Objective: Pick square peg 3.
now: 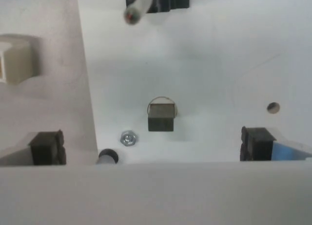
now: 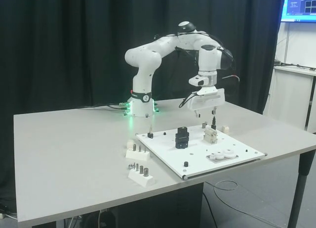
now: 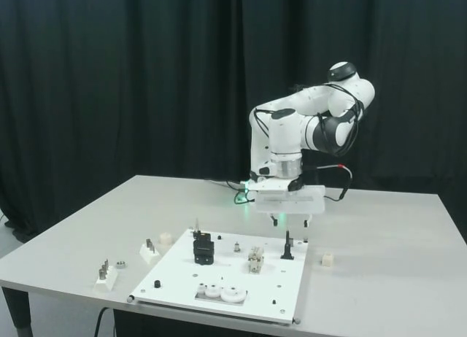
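A dark square peg (image 1: 161, 117) stands upright in a round hole of the white board (image 1: 204, 64). My gripper (image 1: 152, 146) is open above it, with one black fingertip (image 1: 47, 148) over the grey table off the board's edge and the other fingertip (image 1: 257, 143) over the board. The peg lies between them, a little off centre, and nothing is held. In the room views my gripper (image 2: 205, 110) (image 3: 290, 221) hangs a short way above the board's far corner.
A small white block (image 1: 14, 59) (image 3: 327, 260) lies on the table beside the board. A rod in a black mount (image 1: 134, 10), a nut (image 1: 128, 138) and a black stud (image 1: 108, 156) surround the peg. Peg holders (image 2: 140, 173) (image 3: 106, 275) sit off the board (image 2: 163, 149).
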